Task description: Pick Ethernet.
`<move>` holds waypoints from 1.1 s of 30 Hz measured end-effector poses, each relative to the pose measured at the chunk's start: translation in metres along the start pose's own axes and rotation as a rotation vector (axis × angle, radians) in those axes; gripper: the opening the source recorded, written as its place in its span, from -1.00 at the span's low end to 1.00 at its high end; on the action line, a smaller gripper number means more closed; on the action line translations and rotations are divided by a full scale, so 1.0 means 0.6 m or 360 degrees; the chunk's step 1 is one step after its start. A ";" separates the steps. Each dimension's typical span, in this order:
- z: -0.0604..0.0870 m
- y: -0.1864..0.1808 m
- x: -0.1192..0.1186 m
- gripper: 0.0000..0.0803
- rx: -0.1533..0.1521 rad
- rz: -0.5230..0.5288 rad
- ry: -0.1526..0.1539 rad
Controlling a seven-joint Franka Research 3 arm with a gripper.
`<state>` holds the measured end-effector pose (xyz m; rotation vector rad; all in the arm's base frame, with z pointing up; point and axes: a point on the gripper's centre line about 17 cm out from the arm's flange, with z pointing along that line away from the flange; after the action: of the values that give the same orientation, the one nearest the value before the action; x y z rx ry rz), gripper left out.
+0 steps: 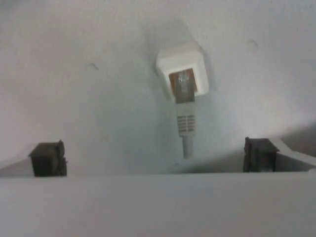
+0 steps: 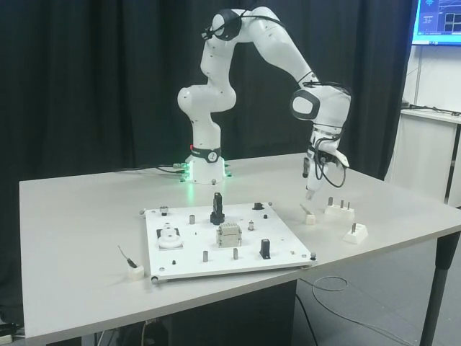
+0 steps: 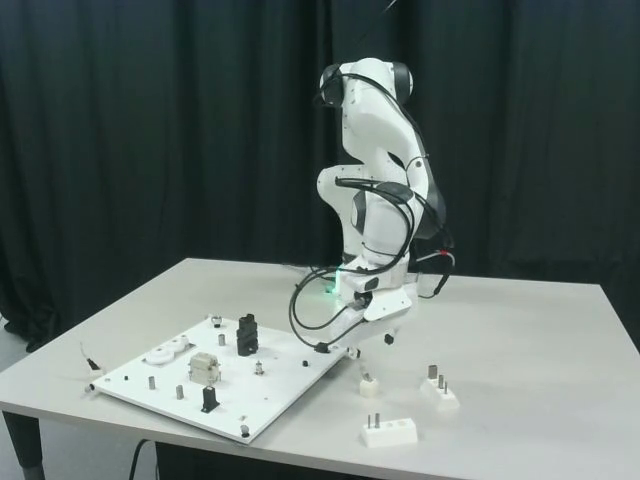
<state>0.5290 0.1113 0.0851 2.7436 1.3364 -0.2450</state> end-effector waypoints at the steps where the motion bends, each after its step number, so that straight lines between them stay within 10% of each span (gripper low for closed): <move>1: 0.002 0.000 0.001 0.99 -0.0001 -0.0006 0.0002; 33: 0.076 0.008 0.004 0.99 -0.0002 -0.0073 -0.0025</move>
<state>0.5291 0.1037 0.0400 2.7065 1.3966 -0.2684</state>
